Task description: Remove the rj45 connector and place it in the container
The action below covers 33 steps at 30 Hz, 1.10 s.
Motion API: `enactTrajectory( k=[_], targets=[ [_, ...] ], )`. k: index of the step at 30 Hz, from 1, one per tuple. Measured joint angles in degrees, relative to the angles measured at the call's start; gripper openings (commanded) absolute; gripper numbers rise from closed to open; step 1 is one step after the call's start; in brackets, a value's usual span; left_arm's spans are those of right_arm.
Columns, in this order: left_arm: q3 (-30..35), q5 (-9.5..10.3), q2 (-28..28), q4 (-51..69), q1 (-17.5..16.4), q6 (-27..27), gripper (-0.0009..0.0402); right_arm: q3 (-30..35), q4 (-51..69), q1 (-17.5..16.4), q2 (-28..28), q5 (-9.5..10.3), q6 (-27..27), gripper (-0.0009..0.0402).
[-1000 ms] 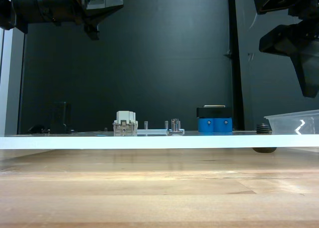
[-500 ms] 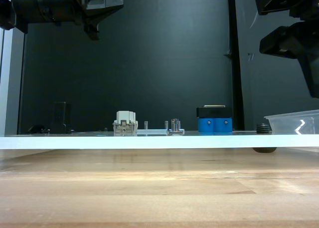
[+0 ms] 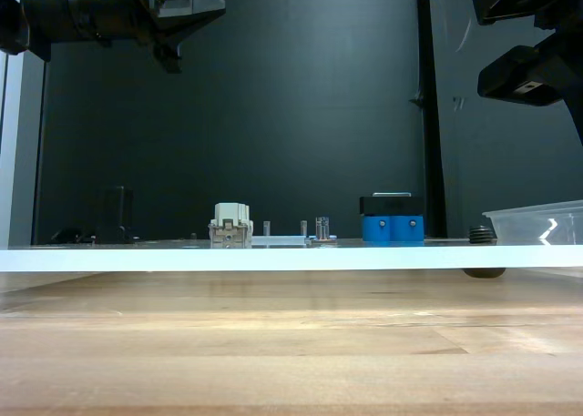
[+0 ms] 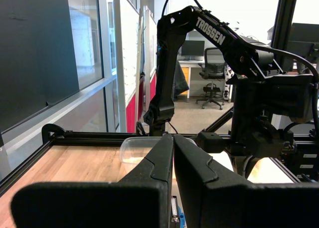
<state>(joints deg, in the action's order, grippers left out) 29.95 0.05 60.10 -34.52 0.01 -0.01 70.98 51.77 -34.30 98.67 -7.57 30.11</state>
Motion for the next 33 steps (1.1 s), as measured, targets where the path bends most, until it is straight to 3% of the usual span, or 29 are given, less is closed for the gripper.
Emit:
enactTrajectory(
  k=[16,19,33],
  targets=[
    [-0.02,0.0,0.0,0.02,0.0,0.0,0.0001,0.76,1.18,0.04,-0.74,-0.46,-0.68,0.0],
    [-0.02,0.0,0.0,0.0,0.0,0.0,0.0001,0.9,1.4,0.04,-1.25,-1.38,-0.83,0.0],
    [-0.02,-0.02,0.0,0.0,0.0,0.0,0.0001,6.16,9.35,0.04,-6.67,-0.59,-0.63,0.0]
  ],
)
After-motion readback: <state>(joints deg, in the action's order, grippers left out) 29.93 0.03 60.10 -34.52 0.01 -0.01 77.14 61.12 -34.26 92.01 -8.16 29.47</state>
